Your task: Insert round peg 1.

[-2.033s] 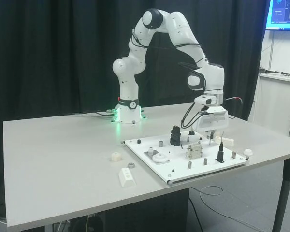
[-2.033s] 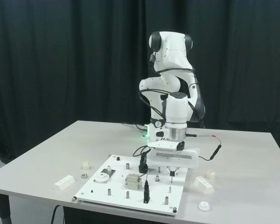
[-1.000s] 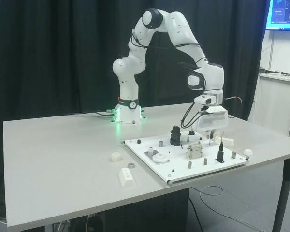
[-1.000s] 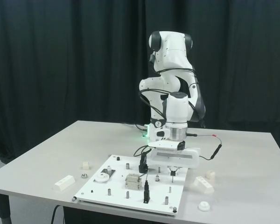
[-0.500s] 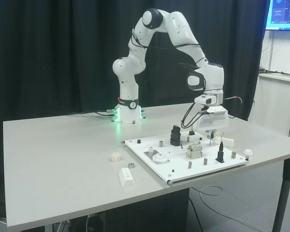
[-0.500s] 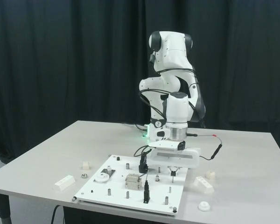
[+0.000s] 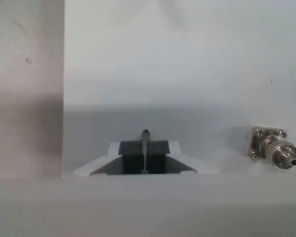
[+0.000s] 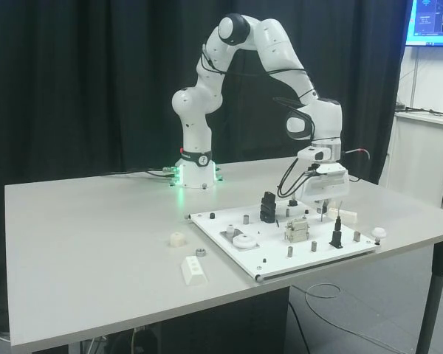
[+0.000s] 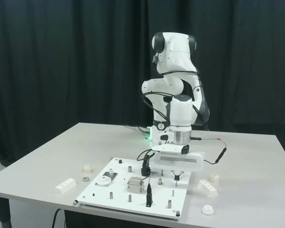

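My gripper (image 7: 145, 165) is shut on a thin grey round peg (image 7: 145, 142) that stands upright between the black finger pads (image 7: 132, 159). It hangs just above the white assembly board (image 7: 187, 74), close to the board's edge beside the grey table (image 7: 24, 98). In the first room view the gripper (image 8: 321, 204) is over the far right part of the board (image 8: 225, 220). The second room view shows the peg (image 9: 175, 178) pointing down from the gripper (image 9: 175, 175), a little above the board (image 9: 118, 190).
A metal threaded connector (image 7: 275, 152) is bolted to the board near the peg. Black plugs (image 8: 266, 207) (image 8: 336, 236), a grey metal block (image 8: 296, 231) and several short pegs stand on the board. Loose white parts (image 8: 193, 270) (image 8: 379, 233) (image 9: 207, 209) lie on the table.
The gripper with the peg has risen a little above the board; nothing else has moved.
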Tool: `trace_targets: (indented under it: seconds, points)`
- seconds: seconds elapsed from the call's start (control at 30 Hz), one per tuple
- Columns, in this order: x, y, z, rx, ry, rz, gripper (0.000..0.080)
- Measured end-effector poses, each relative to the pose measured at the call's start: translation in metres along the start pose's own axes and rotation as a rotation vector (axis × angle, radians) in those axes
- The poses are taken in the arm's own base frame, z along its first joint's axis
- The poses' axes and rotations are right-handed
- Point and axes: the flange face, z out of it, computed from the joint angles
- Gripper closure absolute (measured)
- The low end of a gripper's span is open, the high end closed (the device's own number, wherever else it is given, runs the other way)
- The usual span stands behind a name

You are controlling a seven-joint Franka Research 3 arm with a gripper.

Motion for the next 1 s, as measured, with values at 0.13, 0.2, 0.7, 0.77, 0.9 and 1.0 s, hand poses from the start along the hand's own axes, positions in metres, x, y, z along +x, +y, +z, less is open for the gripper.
trace_targets:
  seconds: [0.13, 0.2, 0.7, 0.77, 0.9, 1.0]
  points:
    - [0.0, 0.0, 0.0, 0.0, 0.0, 0.0, 0.0787]
    - [0.0, 0.0, 0.0, 0.0, 0.0, 0.0, 0.0787]
    - [-0.005, -0.002, -0.019, -0.034, -0.014, -0.059, 0.0317]
    - [-0.005, -0.002, -0.025, -0.034, -0.018, -0.058, 0.0317]
    - [-0.004, -0.003, -0.038, -0.031, -0.025, -0.056, 0.0071]
    - [-0.004, -0.003, -0.046, -0.029, -0.028, -0.056, 0.0071]
